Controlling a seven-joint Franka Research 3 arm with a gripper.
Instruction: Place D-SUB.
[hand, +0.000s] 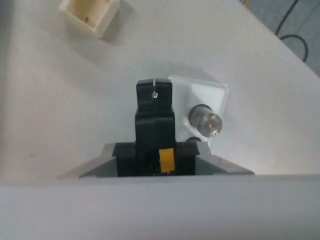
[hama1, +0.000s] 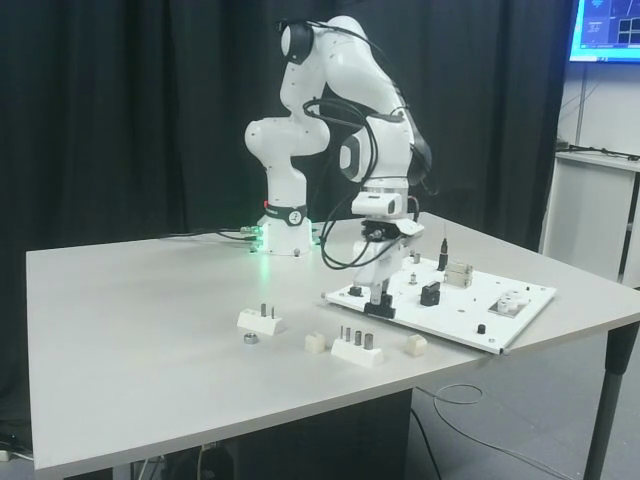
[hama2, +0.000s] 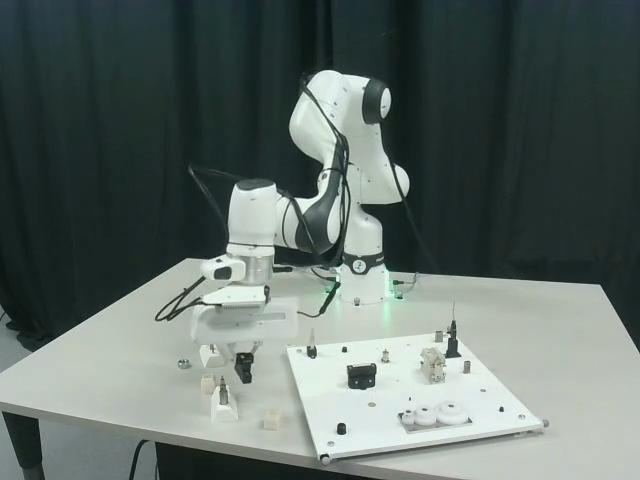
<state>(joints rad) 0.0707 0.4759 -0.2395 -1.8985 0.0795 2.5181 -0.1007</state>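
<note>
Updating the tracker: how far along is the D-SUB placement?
Done: pickup, the black D-SUB connector sits clamped in the hand. In hand: it hangs low over the grey table, beside a white peg holder, off the white board. Left: setting it down and releasing.

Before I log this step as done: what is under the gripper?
Under the gripper, a small white block carrying a grey metal peg sits on the grey table. The black fingers cover whatever lies directly beneath them.
</note>
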